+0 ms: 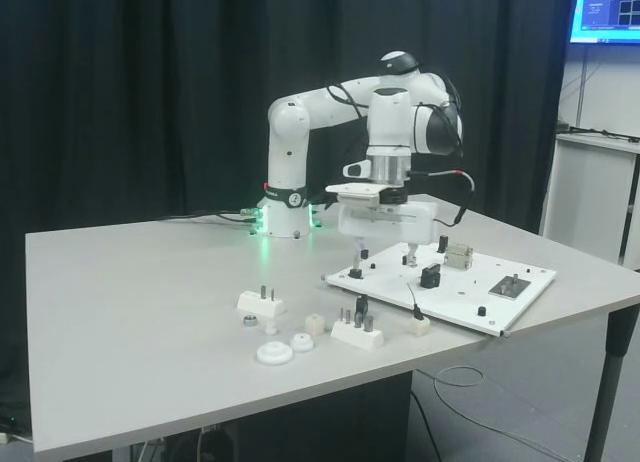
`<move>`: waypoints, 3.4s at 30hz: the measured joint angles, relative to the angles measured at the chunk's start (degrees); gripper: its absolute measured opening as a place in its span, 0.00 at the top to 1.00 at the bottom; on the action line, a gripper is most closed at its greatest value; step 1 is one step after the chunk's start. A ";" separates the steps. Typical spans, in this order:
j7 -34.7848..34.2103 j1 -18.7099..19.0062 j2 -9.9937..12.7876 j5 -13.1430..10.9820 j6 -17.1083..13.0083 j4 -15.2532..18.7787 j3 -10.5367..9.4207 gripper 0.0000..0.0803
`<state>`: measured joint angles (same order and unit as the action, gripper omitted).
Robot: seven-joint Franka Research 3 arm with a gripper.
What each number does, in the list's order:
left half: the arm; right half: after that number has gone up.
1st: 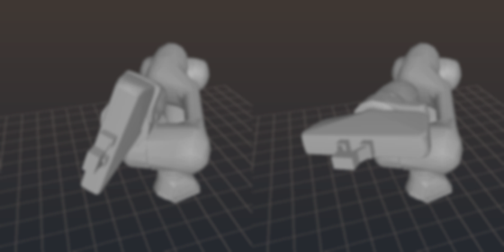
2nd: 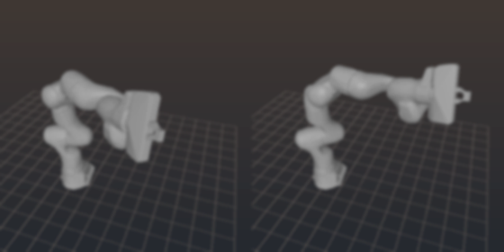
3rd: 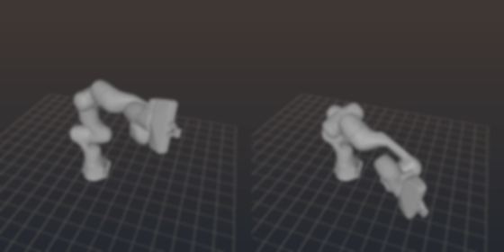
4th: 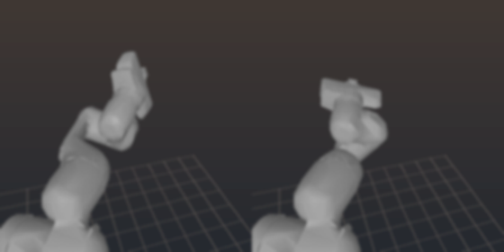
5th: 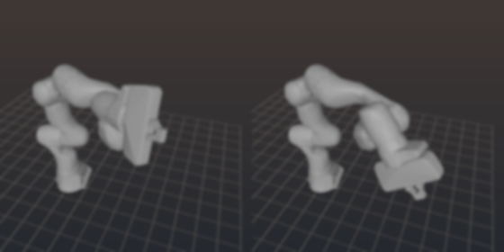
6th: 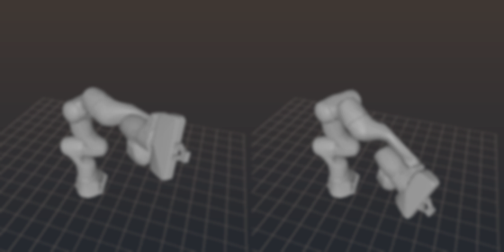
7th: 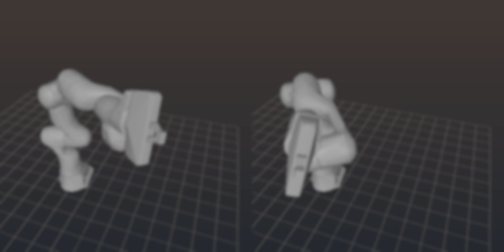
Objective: Pick USB.
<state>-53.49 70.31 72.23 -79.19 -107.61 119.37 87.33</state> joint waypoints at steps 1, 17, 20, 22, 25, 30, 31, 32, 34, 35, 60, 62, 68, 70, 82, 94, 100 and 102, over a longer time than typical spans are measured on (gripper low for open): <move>1.37 -0.17 0.00 0.08 0.12 -0.28 -0.07 0.00; 22.75 -2.30 0.01 0.05 0.64 -4.52 -1.12 0.00; 25.54 -2.82 0.01 0.04 0.64 -5.85 -1.40 0.00; 27.08 -3.21 0.03 0.04 0.64 -6.70 -1.58 0.00; 30.63 -4.00 0.12 0.04 0.60 -8.10 -1.90 0.00; 35.28 -5.73 0.37 0.04 0.36 -10.33 -2.74 0.00; 35.54 -6.10 0.43 0.04 0.31 -10.75 -2.94 0.00; 35.82 -6.50 0.48 0.04 0.25 -11.21 -3.17 0.00; 36.88 -7.27 0.61 0.04 0.18 -12.11 -3.63 0.00; 37.68 -7.66 0.66 0.04 0.16 -12.56 -3.89 0.00; 49.53 -14.53 1.47 0.15 1.50 -20.14 -7.94 0.00; 49.74 -14.99 1.59 0.40 1.65 -20.76 -8.23 0.00; 49.75 -16.44 1.65 1.94 2.44 -22.87 -9.17 0.00; 49.75 -16.93 1.66 2.40 2.70 -23.58 -9.47 0.00; 49.66 -19.46 1.87 4.68 5.35 -27.27 -10.17 0.00; 48.81 -20.49 1.87 4.61 5.88 -28.28 -10.27 0.00; 48.35 -20.69 1.87 4.26 5.88 -28.27 -10.40 0.00; 48.35 -20.72 1.86 4.14 5.88 -28.26 -10.40 0.00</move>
<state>-5.14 49.60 74.09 -75.05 -101.73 91.11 76.93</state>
